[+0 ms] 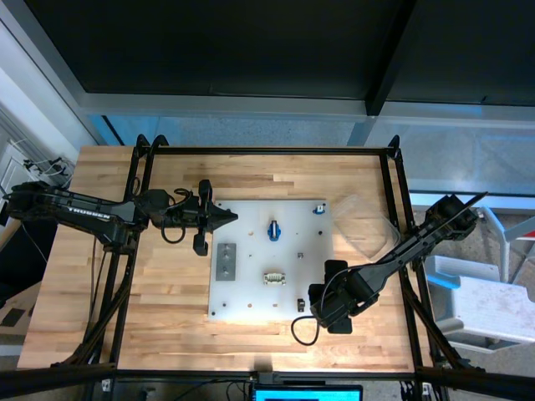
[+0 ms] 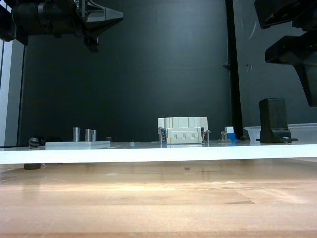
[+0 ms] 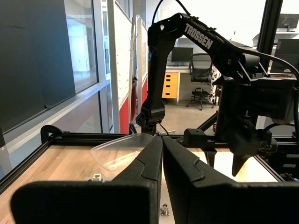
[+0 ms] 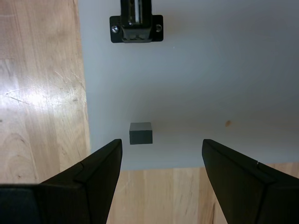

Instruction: Pick the 16mm bar from the taskboard and place it in the container

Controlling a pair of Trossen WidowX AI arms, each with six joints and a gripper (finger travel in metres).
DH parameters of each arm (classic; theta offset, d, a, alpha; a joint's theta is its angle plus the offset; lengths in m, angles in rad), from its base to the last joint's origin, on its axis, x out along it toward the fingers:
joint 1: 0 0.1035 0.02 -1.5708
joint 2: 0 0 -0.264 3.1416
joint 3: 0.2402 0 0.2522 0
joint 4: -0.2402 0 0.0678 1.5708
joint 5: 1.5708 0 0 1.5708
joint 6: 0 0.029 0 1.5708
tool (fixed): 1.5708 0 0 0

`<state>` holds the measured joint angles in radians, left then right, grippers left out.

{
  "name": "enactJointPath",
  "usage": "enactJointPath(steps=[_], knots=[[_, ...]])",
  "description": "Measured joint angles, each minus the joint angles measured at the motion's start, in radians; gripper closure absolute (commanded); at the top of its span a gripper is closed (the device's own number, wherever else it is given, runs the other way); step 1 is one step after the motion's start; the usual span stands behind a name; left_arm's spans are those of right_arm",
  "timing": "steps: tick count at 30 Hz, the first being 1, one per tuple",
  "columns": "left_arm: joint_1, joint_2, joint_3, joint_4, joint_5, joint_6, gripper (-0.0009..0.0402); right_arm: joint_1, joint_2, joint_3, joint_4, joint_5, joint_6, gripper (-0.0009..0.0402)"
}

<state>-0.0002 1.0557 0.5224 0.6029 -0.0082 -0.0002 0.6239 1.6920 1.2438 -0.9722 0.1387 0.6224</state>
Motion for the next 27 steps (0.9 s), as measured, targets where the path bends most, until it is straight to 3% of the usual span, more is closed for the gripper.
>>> enactJointPath(steps=[27], knots=[[0.000,0.000,0.000,0.000,0.000,0.000,0.0393,0.017,0.073,-0.025,0.066,0.004,-0.011,0.0155]])
